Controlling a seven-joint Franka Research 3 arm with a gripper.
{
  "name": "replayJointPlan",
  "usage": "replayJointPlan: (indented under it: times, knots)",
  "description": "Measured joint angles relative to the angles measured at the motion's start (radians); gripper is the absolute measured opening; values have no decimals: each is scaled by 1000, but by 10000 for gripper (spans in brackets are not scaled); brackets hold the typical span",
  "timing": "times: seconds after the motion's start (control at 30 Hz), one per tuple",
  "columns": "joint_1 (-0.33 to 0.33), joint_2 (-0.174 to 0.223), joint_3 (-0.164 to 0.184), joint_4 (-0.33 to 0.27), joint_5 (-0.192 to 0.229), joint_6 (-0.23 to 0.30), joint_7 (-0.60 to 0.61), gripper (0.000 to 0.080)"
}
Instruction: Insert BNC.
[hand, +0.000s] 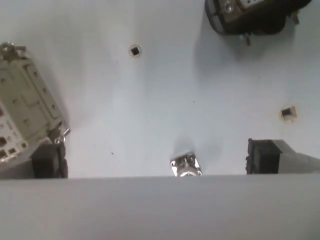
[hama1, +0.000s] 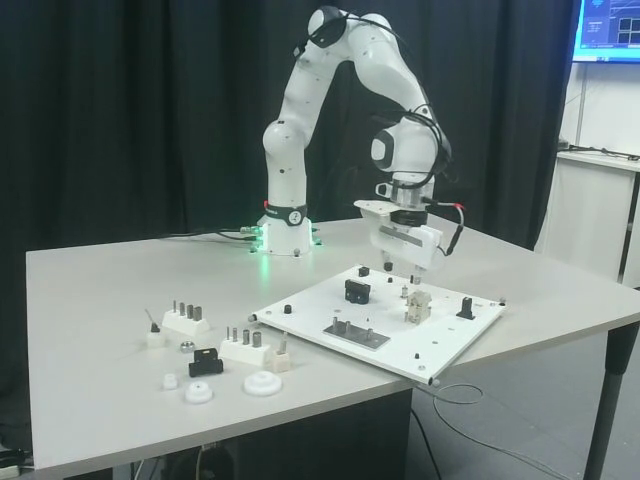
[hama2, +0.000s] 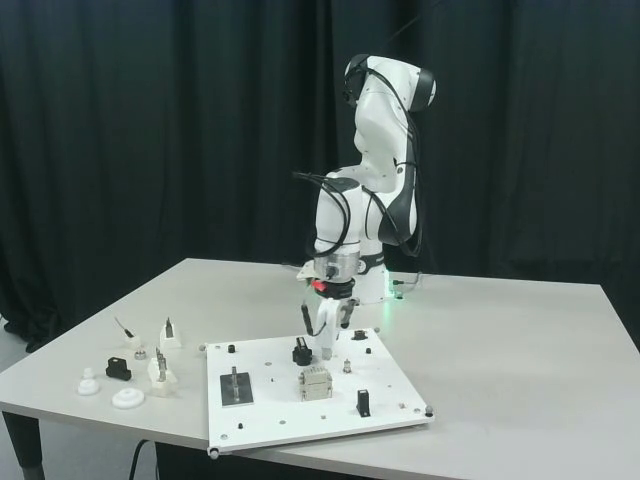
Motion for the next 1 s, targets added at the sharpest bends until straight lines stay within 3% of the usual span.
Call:
replayJointPlan:
  times: [0.6,1.0]
  knots:
    - [-8,0,5,13,-55,-2,-76,800]
    - [-10,-1,43,35,-123,-16,-158,800]
